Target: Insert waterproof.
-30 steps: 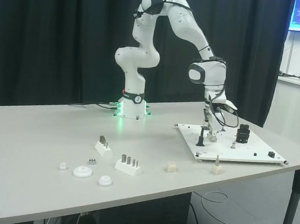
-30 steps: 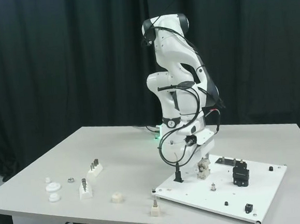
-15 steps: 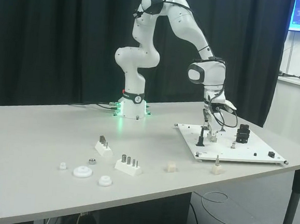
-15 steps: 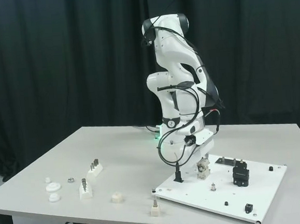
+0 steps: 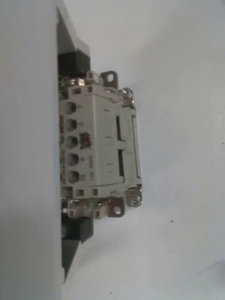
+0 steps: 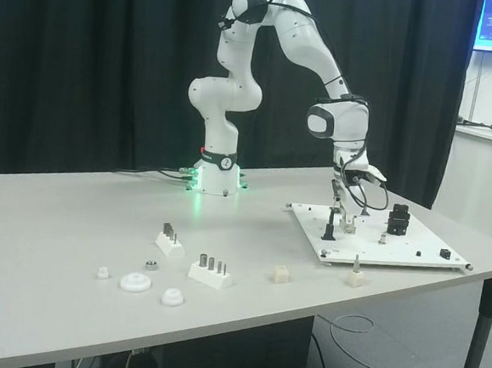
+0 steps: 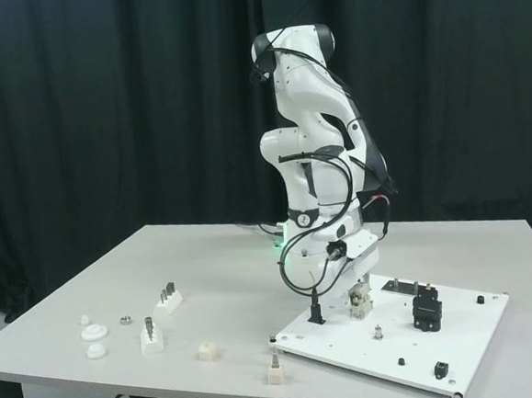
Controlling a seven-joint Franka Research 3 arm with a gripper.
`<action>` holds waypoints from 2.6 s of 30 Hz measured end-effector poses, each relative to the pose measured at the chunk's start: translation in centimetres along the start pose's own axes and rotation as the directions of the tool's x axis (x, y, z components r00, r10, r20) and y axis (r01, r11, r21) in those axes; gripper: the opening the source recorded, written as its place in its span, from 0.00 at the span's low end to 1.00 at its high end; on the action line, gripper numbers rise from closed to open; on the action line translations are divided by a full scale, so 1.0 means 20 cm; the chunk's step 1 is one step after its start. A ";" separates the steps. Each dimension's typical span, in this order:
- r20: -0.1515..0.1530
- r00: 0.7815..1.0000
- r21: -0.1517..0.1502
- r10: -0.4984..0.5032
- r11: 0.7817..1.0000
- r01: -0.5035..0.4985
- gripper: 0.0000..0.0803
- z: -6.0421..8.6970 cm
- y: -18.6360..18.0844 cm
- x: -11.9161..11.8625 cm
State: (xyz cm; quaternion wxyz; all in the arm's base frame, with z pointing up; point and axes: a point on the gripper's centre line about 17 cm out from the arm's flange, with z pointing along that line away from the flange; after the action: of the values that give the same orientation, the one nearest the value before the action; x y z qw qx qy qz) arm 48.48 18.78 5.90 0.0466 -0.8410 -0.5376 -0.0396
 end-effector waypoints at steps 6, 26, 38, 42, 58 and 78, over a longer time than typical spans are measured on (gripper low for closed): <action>0.000 1.000 0.000 0.000 1.000 0.000 0.77 0.00 0.00 0.00; 0.008 1.000 -0.013 -0.023 1.000 0.023 0.77 -0.02 0.00 0.00; 0.008 1.000 -0.014 -0.022 1.000 0.022 0.77 -0.02 0.00 0.00; 0.008 1.000 -0.015 -0.016 1.000 0.017 0.77 -0.02 0.00 0.00; 0.033 0.999 -0.038 -0.011 0.999 0.012 0.77 -0.02 0.00 0.00; 0.065 0.998 -0.044 -0.003 0.999 0.006 0.77 -0.01 0.00 0.00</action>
State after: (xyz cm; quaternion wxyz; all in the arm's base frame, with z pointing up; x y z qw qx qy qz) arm 48.50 18.68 6.11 0.0107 -0.8414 -0.5398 -0.0242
